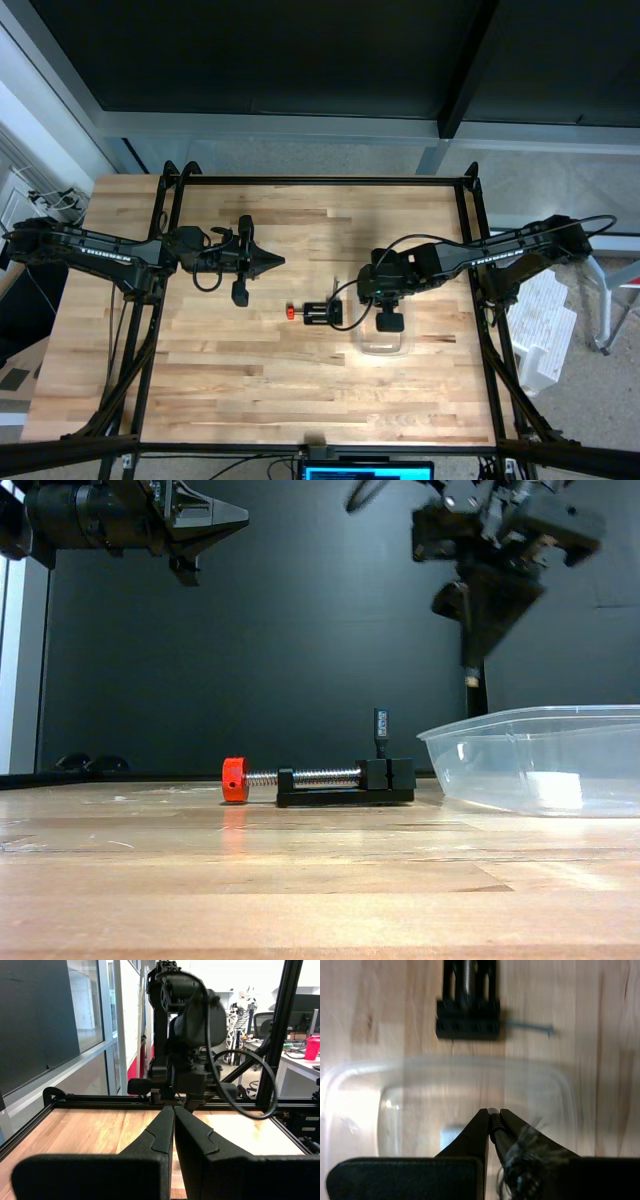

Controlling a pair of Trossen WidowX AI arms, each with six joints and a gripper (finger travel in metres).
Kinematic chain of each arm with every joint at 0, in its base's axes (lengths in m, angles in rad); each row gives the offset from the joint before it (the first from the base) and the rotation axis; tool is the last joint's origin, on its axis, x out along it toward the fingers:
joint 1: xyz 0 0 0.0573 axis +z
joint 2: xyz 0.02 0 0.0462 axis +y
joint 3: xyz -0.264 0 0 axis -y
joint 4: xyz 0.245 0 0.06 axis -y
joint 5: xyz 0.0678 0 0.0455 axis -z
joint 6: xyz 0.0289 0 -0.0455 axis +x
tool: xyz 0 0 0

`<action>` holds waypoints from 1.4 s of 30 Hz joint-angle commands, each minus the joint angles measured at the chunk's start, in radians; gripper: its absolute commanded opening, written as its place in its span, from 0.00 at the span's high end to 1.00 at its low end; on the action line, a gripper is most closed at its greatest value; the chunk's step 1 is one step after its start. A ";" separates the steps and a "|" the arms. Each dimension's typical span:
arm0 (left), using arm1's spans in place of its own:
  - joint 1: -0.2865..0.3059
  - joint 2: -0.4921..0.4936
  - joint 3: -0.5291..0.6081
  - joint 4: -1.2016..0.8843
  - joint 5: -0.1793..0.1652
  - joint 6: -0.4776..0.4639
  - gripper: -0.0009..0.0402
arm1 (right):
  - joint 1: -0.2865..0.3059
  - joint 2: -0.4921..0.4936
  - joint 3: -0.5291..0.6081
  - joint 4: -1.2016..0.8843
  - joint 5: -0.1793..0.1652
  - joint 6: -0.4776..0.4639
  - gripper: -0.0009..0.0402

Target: Remove the USB-C connector from taskboard and place in the container

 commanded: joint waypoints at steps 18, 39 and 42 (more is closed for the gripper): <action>0.000 0.000 0.000 0.000 0.000 0.000 0.98 | 0.010 -0.014 -0.109 0.031 0.000 0.039 0.76; 0.000 0.000 0.000 0.000 0.000 0.000 0.98 | -0.004 -0.311 -0.205 0.394 0.000 -0.023 0.76; 0.000 0.000 0.000 0.000 0.000 0.000 0.98 | -0.021 -0.356 -0.240 0.501 -0.002 -0.032 0.87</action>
